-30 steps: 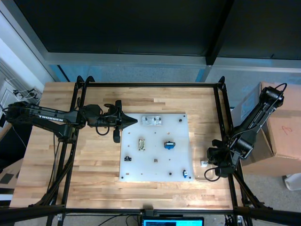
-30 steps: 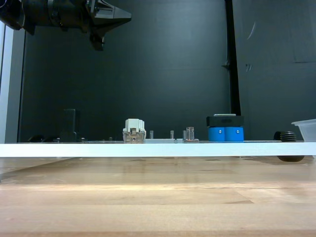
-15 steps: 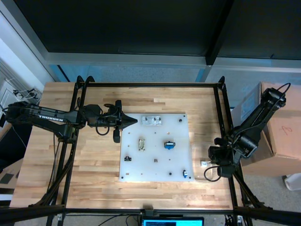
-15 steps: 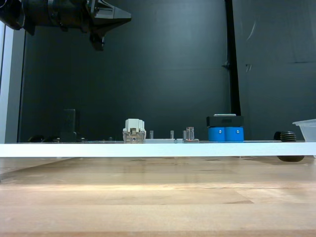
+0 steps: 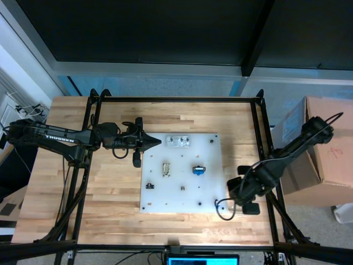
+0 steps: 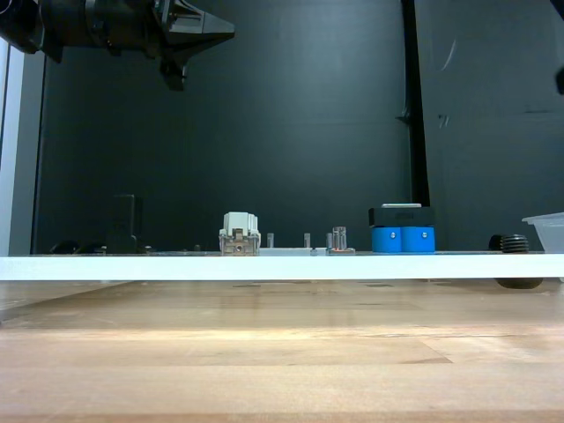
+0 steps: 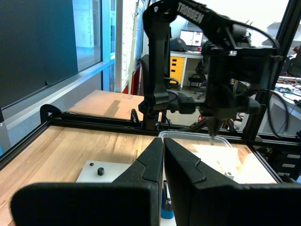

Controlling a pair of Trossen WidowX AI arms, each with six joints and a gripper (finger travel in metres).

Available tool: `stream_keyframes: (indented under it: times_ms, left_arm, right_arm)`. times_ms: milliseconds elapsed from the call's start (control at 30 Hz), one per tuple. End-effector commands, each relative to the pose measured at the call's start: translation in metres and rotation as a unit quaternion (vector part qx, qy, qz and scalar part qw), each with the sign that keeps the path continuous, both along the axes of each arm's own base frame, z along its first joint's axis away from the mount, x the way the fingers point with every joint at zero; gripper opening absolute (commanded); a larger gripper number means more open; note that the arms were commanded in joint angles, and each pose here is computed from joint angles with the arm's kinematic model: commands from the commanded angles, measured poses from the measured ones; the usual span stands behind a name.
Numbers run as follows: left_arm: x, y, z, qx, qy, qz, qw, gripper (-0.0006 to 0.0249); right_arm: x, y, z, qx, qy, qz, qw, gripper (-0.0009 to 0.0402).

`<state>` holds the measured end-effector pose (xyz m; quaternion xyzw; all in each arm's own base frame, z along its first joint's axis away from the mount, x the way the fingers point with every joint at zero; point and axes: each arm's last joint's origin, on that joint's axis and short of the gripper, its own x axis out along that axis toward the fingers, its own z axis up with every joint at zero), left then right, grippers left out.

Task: Pick the RJ45 connector and install on the taskboard

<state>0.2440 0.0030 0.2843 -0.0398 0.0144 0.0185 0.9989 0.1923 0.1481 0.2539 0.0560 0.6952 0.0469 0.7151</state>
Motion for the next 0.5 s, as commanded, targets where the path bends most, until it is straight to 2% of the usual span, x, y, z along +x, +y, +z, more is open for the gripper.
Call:
stream_keyframes:
  times_ms: [33,167,267,333,500]
  left_arm:
    - [0.0,0.0,0.0,0.0,0.0,0.0,1.0,0.0001]
    - [0.0,0.0,0.0,0.0,0.0,0.0,1.0,0.0001]
    - [0.0,0.0,0.0,0.0,0.0,0.0,1.0,0.0001]
    - [0.0,0.0,0.0,0.0,0.0,0.0,1.0,0.0001]
    - [0.0,0.0,0.0,0.0,0.0,0.0,1.0,0.0001]
  right_arm:
    - [0.021,0.004,0.007,-0.003,0.009,0.009,1.0,0.0]
    - [0.045,0.004,0.011,0.001,0.045,0.022,0.999,0.0]
    - [0.06,0.003,0.01,-0.014,0.072,0.028,0.997,0.0]
    - [0.069,0.005,0.01,-0.01,0.091,0.037,0.995,0.0]
    - [0.091,0.012,0.007,-0.022,0.118,0.055,0.991,0.0]
